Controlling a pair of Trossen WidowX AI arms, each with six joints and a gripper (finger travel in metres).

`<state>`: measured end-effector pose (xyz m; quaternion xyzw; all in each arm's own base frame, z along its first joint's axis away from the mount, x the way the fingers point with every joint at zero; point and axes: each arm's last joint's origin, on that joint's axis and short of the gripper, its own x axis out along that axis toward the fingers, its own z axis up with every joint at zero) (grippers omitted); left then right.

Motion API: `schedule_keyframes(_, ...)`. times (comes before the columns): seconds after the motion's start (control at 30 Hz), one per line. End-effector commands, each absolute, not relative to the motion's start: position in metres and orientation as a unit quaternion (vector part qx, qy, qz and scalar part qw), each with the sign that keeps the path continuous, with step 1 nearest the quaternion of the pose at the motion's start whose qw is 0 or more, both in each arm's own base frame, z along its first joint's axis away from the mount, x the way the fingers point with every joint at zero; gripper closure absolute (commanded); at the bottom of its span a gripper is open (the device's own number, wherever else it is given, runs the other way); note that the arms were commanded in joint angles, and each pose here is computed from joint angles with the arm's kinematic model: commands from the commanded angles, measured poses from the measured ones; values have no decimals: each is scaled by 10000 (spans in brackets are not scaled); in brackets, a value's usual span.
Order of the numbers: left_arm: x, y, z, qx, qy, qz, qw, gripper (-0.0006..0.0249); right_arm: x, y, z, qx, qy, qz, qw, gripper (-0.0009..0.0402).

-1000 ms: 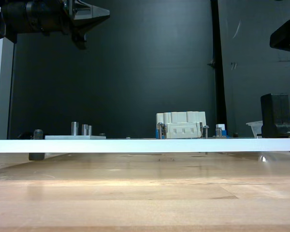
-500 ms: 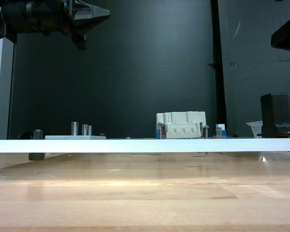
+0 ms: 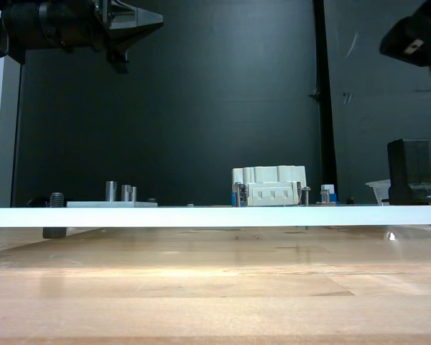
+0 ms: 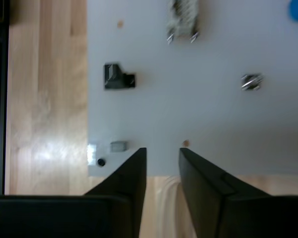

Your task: Pick the 16mm bar and install on taskboard

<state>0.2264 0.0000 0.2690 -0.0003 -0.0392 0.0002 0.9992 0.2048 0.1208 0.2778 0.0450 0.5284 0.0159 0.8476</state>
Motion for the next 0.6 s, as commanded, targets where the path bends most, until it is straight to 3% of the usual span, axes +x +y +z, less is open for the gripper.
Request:
schedule_keyframes(0.03,2265,0,2690,-1,-392,0,9992,243,2042,1066,2858,439,5106,104,8586,361)
schedule_keyframes(0.13,2265,0,2690,-1,-392,0,9992,243,2050,932,2935,271,4867,61,8731,398)
schedule_keyframes(0.6,2265,0,2690,-1,-392,2,9992,243,2218,359,3238,-92,3190,-84,9477,393)
